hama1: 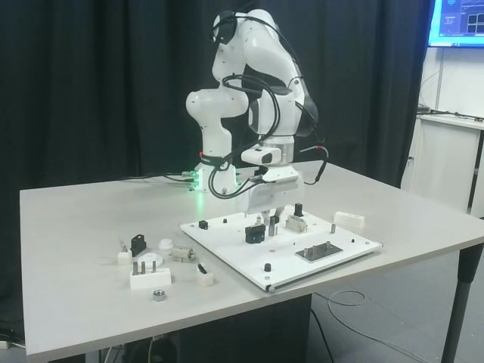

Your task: Insert round peg 4.

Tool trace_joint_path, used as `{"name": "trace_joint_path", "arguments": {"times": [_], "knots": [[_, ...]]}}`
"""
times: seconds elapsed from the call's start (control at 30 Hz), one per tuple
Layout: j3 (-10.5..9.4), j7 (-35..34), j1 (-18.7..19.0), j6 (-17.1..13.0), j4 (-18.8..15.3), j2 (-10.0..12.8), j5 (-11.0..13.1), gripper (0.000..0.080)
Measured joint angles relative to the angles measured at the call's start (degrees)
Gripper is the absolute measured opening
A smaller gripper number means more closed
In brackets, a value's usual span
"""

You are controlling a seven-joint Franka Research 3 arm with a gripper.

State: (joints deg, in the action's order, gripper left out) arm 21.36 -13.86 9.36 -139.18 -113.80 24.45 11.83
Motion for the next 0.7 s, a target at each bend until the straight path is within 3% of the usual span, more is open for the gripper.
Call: {"name": "trace_joint_path", "arguments": {"times": [0.7], "knots": [[-0.01, 5.0, -0.8, 0.2, 3.5, 6.0, 5.3, 0.0145]]}}
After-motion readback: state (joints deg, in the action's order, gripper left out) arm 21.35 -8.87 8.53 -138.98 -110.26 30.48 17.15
